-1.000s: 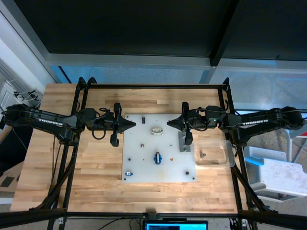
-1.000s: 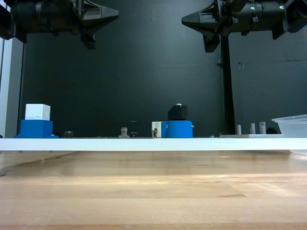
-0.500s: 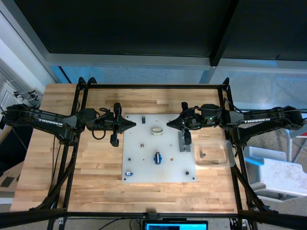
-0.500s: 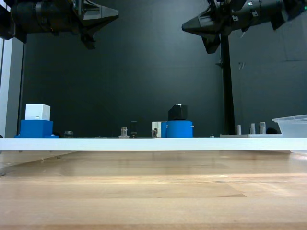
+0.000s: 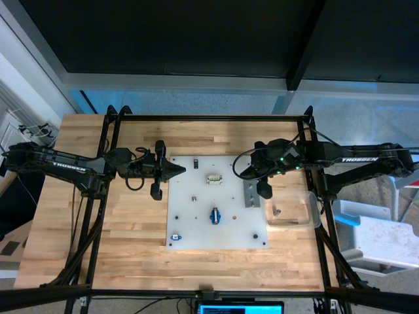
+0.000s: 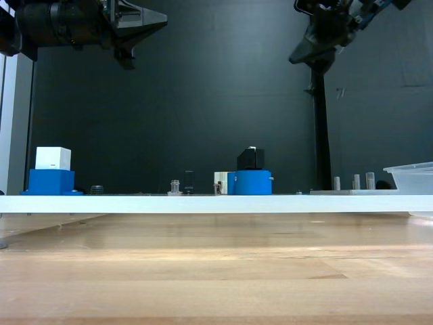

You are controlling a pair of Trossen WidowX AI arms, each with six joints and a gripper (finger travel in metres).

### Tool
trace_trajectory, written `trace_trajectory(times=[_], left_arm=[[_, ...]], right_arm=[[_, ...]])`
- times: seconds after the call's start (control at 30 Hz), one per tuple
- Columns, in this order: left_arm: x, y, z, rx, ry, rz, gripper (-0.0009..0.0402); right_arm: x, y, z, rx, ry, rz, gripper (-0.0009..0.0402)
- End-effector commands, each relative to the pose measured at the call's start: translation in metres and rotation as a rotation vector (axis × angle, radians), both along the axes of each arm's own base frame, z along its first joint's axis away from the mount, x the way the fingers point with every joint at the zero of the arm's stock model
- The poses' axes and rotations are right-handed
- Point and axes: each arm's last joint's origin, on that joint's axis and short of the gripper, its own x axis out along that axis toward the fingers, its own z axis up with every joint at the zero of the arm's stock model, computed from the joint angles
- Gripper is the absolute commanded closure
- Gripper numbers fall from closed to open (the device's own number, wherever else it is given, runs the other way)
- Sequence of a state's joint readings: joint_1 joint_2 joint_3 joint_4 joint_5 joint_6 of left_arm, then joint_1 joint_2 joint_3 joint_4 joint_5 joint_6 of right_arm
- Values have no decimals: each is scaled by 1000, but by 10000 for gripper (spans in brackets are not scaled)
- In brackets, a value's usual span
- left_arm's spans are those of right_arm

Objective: Pick the 16mm cylinder and place it in the taskboard

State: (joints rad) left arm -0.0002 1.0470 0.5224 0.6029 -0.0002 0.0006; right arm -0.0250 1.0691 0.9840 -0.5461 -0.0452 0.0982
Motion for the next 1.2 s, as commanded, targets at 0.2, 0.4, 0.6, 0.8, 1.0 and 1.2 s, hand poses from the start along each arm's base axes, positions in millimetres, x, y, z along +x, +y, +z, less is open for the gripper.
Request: trace_trajectory(times=[0.2,0.4,0.6,0.8,1.0,1.2], left_arm=[[0,0,0,0,0,0,393],[0,0,0,0,0,0,393],[0,0,0,0,0,0,393],[0,0,0,0,0,0,393],[0,0,0,0,0,0,393],[0,0,0,0,0,0,393]], right_arm=[[-17,1,7,6,202,3,393],[-28,3,11,34,314,-17,393],[-36,10,7,72,414,-32,393],[-47,18,2,89,531,-30,393],[-53,26,0,92,597,-17,393],[-55,33,-3,93,652,-11,393]])
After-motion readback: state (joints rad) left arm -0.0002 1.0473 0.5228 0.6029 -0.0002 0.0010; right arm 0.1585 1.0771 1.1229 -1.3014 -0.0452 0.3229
